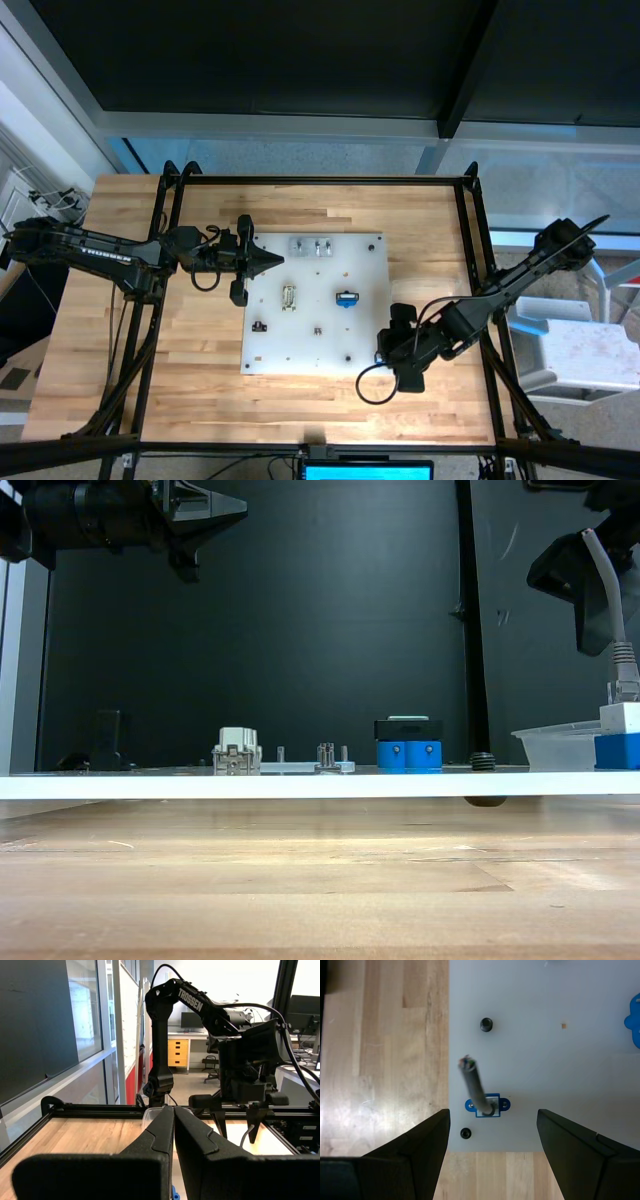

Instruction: Remove the rj45 connector and place it in the container

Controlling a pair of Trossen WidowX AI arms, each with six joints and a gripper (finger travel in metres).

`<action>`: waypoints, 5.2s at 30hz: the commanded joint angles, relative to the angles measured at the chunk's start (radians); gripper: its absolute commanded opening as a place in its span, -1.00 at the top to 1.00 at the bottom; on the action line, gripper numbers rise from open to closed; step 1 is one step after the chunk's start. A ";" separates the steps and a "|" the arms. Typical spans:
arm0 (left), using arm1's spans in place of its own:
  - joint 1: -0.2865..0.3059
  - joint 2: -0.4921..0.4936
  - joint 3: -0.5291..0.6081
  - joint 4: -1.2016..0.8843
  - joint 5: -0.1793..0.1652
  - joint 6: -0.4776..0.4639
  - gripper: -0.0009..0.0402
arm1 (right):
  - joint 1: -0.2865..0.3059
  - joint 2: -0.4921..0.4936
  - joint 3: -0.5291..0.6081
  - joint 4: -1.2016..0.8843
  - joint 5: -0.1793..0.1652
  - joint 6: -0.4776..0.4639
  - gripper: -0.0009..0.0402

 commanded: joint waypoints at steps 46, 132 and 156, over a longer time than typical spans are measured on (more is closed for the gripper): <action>0.000 0.000 0.000 0.000 0.000 0.000 0.96 | 0.008 0.080 -0.058 0.087 0.079 0.021 -0.22; 0.000 0.000 0.000 0.000 0.000 0.000 0.96 | -0.010 -0.049 0.049 -0.056 0.077 -0.042 0.96; 0.000 0.000 0.000 0.000 0.000 0.000 0.96 | -0.120 -0.306 -0.124 -0.196 0.067 -0.019 0.96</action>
